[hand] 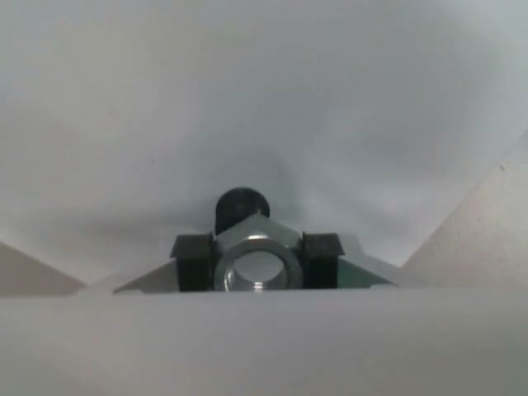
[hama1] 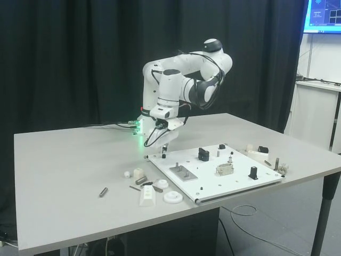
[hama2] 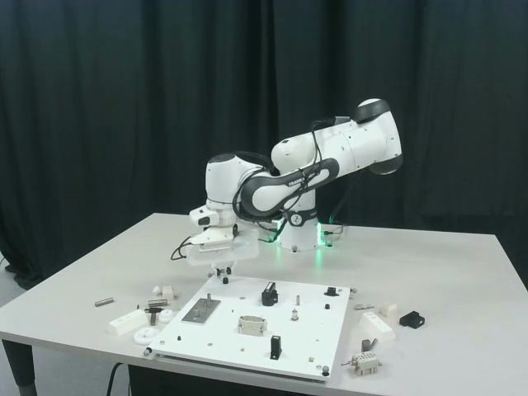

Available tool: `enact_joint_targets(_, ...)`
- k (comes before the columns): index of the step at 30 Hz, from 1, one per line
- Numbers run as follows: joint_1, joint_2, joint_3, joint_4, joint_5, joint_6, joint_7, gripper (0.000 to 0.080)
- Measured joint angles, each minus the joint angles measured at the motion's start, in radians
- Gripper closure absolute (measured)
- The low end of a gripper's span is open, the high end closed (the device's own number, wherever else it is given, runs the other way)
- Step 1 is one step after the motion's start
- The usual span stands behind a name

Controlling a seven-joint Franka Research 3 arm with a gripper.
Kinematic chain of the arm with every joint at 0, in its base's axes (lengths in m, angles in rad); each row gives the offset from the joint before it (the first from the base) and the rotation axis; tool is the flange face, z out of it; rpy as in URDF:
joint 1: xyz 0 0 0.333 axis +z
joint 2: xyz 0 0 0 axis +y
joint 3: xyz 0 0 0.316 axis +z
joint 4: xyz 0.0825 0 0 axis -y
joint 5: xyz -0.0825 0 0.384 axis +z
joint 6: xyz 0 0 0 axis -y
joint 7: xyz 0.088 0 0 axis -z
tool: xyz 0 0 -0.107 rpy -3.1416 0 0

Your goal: Remove bolt 4.

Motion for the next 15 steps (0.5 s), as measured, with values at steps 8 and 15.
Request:
enact_joint_targets(8, 0.000, 0.000, -0.052, 0.004, -0.031, -0.054, 0.001, 0.0578)
enact_joint_targets(15, -0.003, 0.000, -0.073, 0.005, -0.034, -0.074, 0.031, 0.0578)
